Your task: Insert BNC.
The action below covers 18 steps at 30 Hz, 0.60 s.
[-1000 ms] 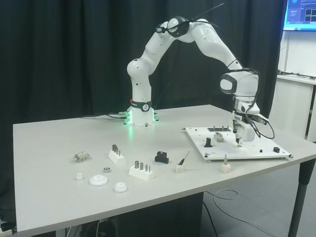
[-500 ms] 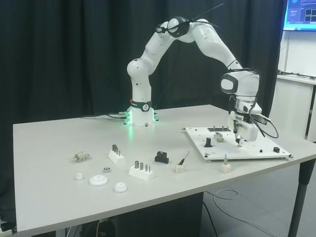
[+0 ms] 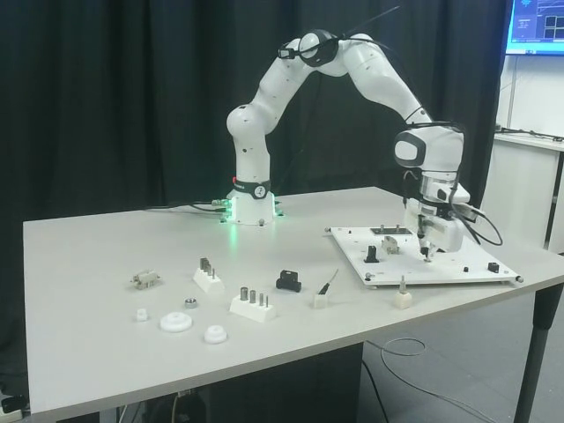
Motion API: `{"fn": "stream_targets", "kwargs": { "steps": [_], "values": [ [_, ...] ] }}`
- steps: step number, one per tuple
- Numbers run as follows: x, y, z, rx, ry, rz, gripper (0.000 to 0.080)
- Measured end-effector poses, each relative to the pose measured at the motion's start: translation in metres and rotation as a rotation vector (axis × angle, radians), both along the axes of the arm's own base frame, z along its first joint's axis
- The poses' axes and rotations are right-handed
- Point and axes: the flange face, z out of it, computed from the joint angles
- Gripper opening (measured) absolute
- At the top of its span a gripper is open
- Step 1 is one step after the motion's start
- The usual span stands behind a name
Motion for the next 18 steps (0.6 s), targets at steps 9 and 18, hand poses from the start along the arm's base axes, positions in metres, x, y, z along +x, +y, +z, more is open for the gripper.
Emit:
{"fn": "stream_targets", "kwargs": {
  "steps": [9,18],
  "values": [
    [-0.0009,0.0055,-0.0001,-0.032,-0.005,0.08,0.0124],
    [-0.0017,0.0103,-0.0004,-0.061,-0.01,0.126,0.0124]
  ]
}}
